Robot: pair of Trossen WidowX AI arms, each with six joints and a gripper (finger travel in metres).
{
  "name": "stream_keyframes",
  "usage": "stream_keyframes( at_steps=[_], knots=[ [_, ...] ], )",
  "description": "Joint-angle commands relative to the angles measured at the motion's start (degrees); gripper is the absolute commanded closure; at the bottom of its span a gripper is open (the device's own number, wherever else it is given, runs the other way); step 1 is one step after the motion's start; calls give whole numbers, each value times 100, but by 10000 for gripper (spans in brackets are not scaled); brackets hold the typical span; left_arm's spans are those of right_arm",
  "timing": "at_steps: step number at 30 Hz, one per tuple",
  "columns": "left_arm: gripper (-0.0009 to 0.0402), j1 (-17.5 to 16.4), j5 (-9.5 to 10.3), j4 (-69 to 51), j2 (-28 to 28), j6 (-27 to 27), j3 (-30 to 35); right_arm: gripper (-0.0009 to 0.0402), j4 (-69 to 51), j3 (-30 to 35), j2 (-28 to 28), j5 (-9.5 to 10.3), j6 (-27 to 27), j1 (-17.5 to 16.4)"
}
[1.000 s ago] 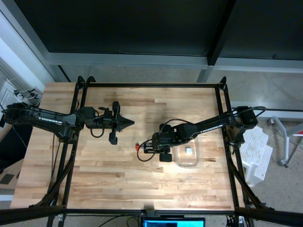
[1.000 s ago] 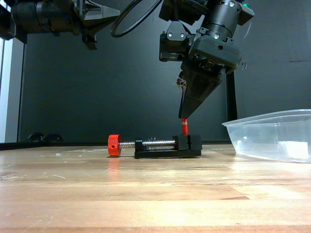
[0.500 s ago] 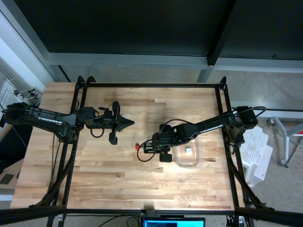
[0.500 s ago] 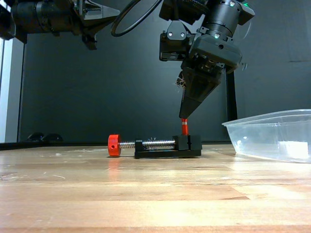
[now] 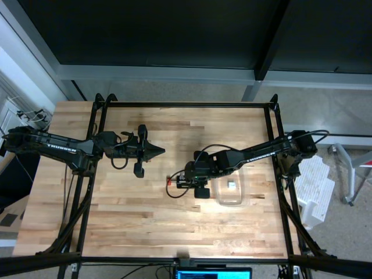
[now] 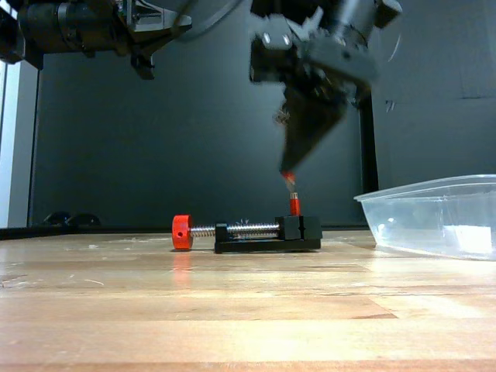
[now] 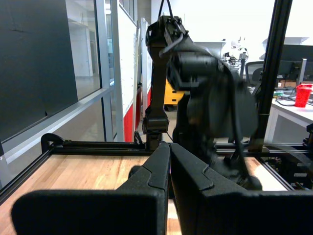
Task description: Remove the RCA connector from the receptacle and place in the container
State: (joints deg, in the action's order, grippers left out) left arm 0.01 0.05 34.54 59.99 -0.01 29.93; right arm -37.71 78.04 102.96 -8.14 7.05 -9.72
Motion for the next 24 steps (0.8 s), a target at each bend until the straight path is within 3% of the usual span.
stream_keyframes(
  at_steps=[1,9,24],
  knots=[
    [393,-2,-2,0,2,0,2,389,-352,269,-13,13,-68,0],
    [393,-2,-2,0,2,0,2,389,-809,776,-50,13,-160,7],
    [393,0,-2,0,0,0,2,389,-1016,654,-221,17,-151,-9]
  ],
)
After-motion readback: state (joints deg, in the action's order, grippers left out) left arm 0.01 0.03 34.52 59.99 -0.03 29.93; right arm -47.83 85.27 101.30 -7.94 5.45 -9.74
